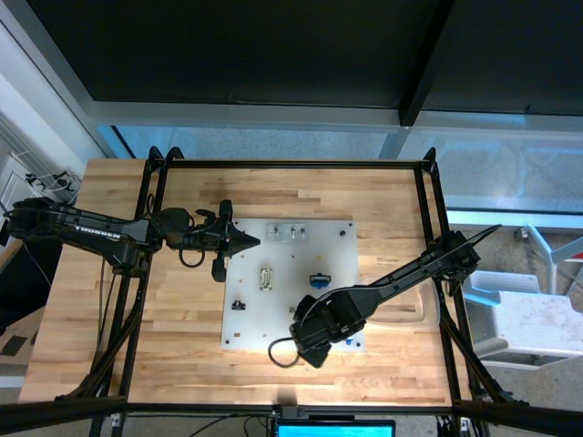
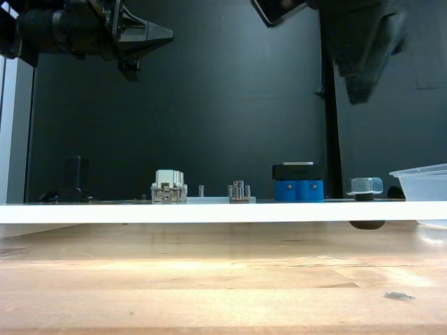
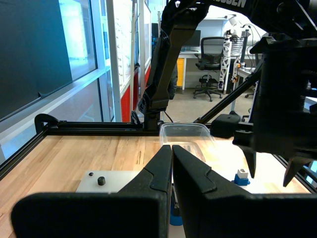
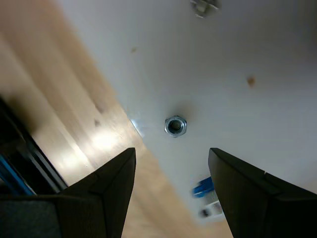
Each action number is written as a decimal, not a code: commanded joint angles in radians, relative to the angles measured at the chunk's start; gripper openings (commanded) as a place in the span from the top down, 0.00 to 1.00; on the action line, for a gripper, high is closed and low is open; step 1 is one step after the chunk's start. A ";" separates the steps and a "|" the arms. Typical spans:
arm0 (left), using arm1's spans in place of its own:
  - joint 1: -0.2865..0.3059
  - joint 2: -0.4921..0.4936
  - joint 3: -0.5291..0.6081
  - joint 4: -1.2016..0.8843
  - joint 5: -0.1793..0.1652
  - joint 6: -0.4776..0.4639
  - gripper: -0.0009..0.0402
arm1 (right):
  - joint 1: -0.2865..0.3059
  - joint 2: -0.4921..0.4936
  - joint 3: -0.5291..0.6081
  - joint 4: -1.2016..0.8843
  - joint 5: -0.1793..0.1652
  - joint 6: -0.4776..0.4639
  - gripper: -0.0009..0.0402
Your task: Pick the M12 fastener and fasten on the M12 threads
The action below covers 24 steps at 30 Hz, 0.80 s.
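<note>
- Low view, leftmost: left gripper (image 2: 167, 32), held high above the left part of the white board (image 2: 105, 211), tips pressed to a single point and carrying nothing; in the left wrist view its two fingers (image 3: 158, 168) meet with no gap
- Black post (image 2: 73, 179), upright on the board beneath that arm
- Beige connector (image 2: 168, 188), standing on the board left of centre
- Small silver fitting (image 2: 239, 190), short, mid-board
- Blue parts (image 2: 299, 190), a low block with a black cap, right of centre
- M12 nut (image 2: 364, 185), silver hexagon, seated on its stud (image 2: 364, 197), of which only a thin dark band shows under it; in the right wrist view it lies flat on the white surface near the board's edge, dark bore at its middle, nothing touching it
- Right gripper (image 2: 363, 70), hanging well above the nut, spread wide and empty; in the right wrist view its two fingers (image 4: 111, 188) stand far apart, the nut seen in the gap between them, well clear of both; in the high view it covers the board's near right corner and hides the nut
- Clear tray (image 2: 422, 180), rightmost, just beside the nut and behind it, apart from it
- Wooden table (image 2: 209, 279), bearing the board
</note>
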 commanded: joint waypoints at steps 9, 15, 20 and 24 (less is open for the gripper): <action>0.000 0.000 0.000 0.000 0.000 0.000 0.98 | 0.001 0.004 -0.004 -0.001 0.024 -0.360 0.49; 0.000 0.000 0.000 0.000 0.000 0.000 0.98 | -0.004 0.005 -0.052 0.000 0.021 -0.411 0.67; 0.000 0.000 0.000 0.000 0.000 0.000 0.98 | -0.004 0.005 -0.095 0.005 0.019 -0.423 0.99; 0.000 0.000 0.000 0.000 0.000 0.000 0.98 | -0.004 0.005 -0.118 0.027 0.023 -0.425 0.95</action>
